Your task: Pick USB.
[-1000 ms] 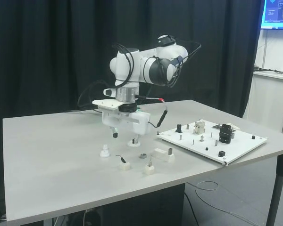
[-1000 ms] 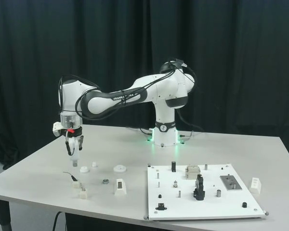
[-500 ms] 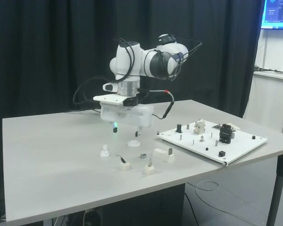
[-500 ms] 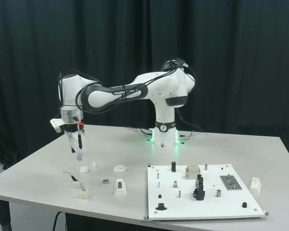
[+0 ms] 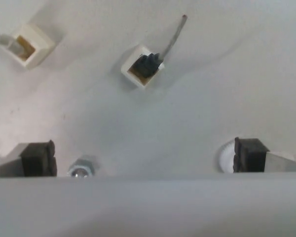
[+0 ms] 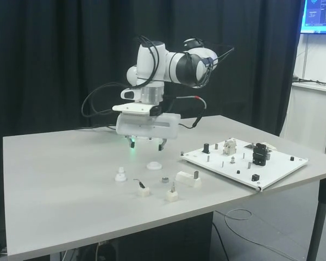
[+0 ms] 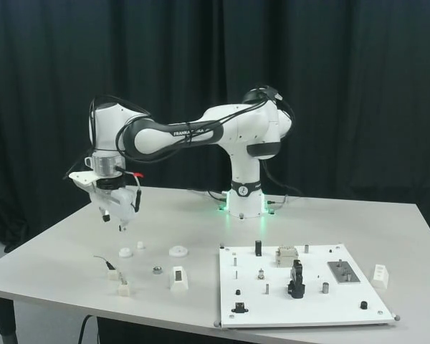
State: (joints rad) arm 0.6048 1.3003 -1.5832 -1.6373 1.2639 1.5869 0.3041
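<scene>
the gripper (image 5: 143, 158) hangs above the grey table (image 6: 60, 179) with fingers spread wide, holding nothing; the usb (image 5: 147, 65) sits plugged in its white block (image 5: 138, 74), below the fingertips.

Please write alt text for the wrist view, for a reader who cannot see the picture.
The open gripper hovers above the grey table, its jaws wide apart and holding nothing. Ahead lie a white holder with a black USB plug and its short cable, and a second white holder. A small metal nut and a white gear sit near the fingertips.
</scene>
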